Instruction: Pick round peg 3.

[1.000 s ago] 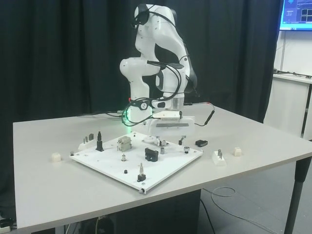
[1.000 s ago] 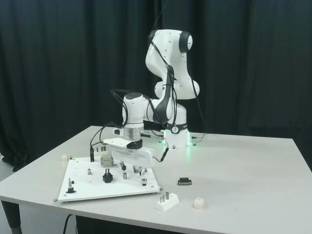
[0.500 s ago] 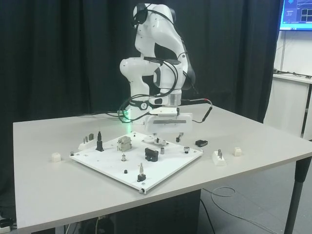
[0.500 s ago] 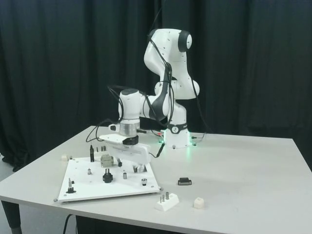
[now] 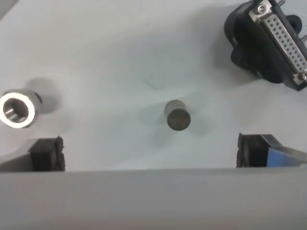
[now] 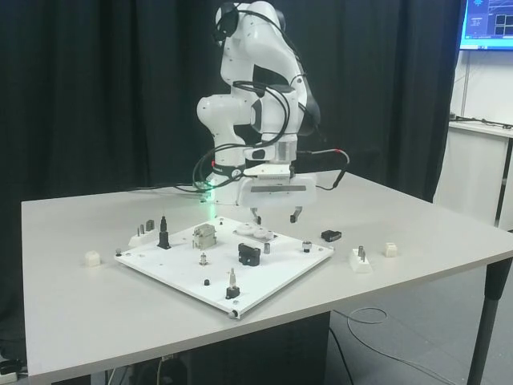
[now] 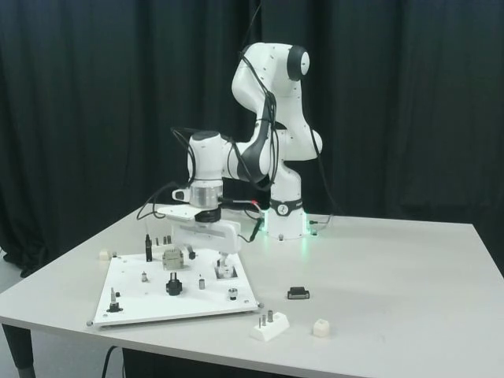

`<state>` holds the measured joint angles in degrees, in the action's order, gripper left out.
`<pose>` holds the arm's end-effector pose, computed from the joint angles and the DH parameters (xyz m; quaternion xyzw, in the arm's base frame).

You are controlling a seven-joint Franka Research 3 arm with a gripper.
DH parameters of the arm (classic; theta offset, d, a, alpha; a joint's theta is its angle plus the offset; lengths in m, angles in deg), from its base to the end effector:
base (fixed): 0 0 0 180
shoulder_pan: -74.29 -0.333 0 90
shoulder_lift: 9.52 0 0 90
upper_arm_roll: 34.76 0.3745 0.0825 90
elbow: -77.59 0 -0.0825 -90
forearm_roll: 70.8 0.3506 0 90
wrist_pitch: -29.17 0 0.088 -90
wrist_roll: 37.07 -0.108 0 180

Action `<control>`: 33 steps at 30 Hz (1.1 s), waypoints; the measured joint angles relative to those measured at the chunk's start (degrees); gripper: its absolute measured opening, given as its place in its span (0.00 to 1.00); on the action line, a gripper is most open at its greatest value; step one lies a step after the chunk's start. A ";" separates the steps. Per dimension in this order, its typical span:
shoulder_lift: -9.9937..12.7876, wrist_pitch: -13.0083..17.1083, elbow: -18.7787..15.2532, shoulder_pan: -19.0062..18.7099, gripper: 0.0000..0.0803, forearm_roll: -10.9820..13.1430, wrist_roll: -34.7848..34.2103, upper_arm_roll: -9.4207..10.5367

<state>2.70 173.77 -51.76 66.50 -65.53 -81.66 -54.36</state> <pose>0.5254 -0.1047 0.3614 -0.8653 0.5001 -0.0345 0.0023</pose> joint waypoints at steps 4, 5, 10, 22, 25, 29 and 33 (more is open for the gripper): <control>-0.42 -0.96 0.42 -0.09 1.00 0.11 -1.20 0.03; -0.50 -1.16 0.53 -0.13 1.00 0.18 -1.58 0.07; -0.74 -1.46 0.92 -0.38 1.00 1.21 -3.35 0.40; -0.77 -2.26 2.17 -2.63 1.00 3.43 -9.96 1.39; -0.76 -2.34 2.40 -3.36 1.00 3.64 -11.85 1.78; -0.72 -2.34 2.66 -4.35 1.00 3.75 -14.33 2.51; -0.48 -2.31 3.17 -5.39 1.00 3.76 -16.98 3.27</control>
<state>2.22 171.46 -48.59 61.11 -61.77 -98.64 -51.09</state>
